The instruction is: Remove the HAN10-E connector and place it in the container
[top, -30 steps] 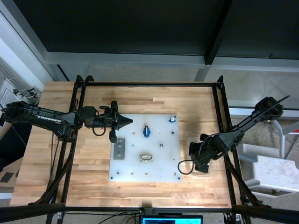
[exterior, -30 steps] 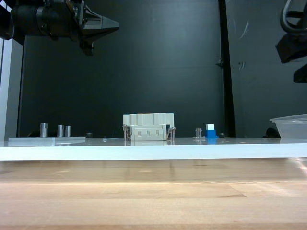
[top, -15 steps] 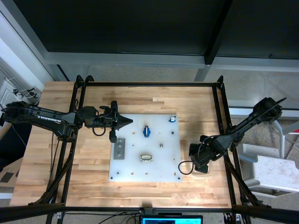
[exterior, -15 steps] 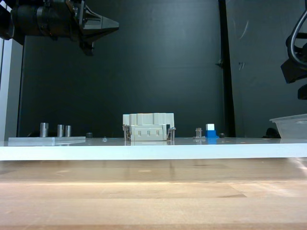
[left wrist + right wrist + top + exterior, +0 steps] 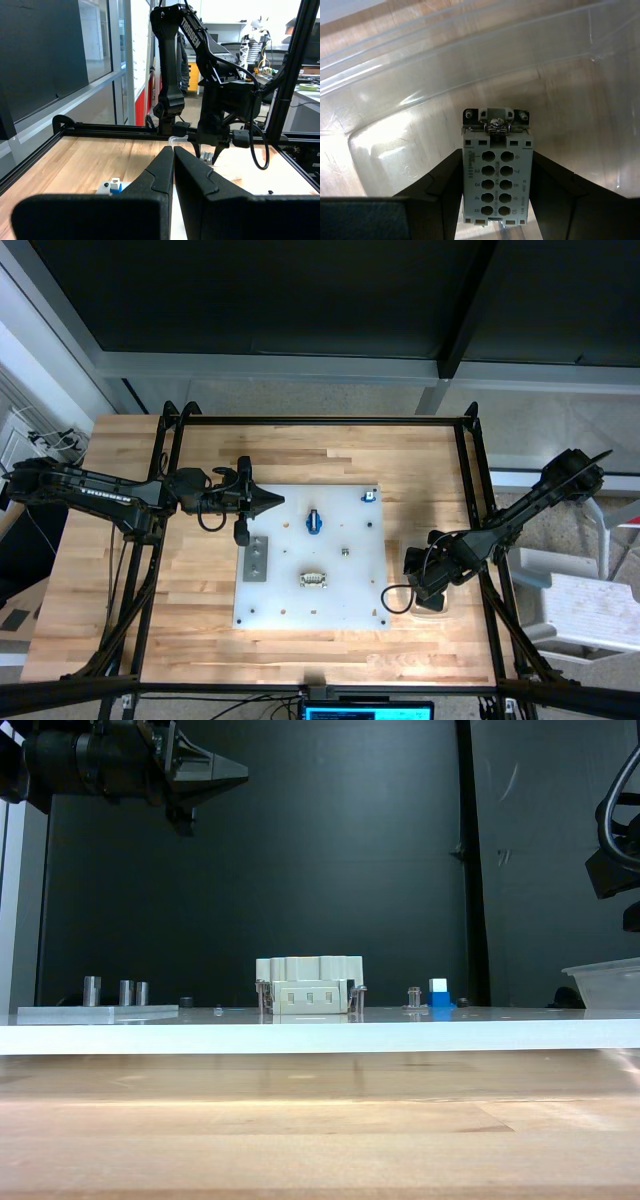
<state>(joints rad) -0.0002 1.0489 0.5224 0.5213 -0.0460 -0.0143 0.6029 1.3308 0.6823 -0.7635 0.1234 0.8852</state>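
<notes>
The right tool (image 5: 428, 592) is holding the connector (image 5: 497, 172) by its two sides. The connector is hanging just over the container (image 5: 410, 75), at the right side of the desk (image 5: 200, 630). I cannot tell if it is touching the bottom. The left tool (image 5: 276, 500) is pinched shut with nothing in it. It is hovering over the far left corner of the white board (image 5: 350, 600).
</notes>
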